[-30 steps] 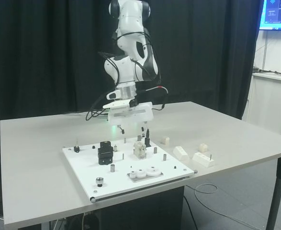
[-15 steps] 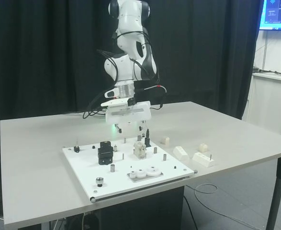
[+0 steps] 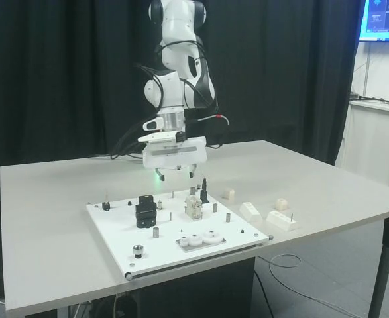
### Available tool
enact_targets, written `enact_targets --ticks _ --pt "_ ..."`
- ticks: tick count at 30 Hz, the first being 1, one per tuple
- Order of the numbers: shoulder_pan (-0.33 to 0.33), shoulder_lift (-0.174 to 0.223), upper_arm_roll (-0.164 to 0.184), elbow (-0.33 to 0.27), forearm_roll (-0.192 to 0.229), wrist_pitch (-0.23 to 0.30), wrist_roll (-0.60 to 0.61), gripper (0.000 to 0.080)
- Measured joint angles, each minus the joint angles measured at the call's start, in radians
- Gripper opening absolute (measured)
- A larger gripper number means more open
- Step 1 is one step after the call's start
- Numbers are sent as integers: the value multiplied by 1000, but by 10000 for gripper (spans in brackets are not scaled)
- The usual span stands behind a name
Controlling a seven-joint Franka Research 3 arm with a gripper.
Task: Pick round peg 1.
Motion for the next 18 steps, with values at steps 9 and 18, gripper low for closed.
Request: enact_targets --ticks 9,18 --pt "-29 -15 -2 9 -40 -8 0 800" --pt "-46 -32 -2 26 -72 -8 0 800"
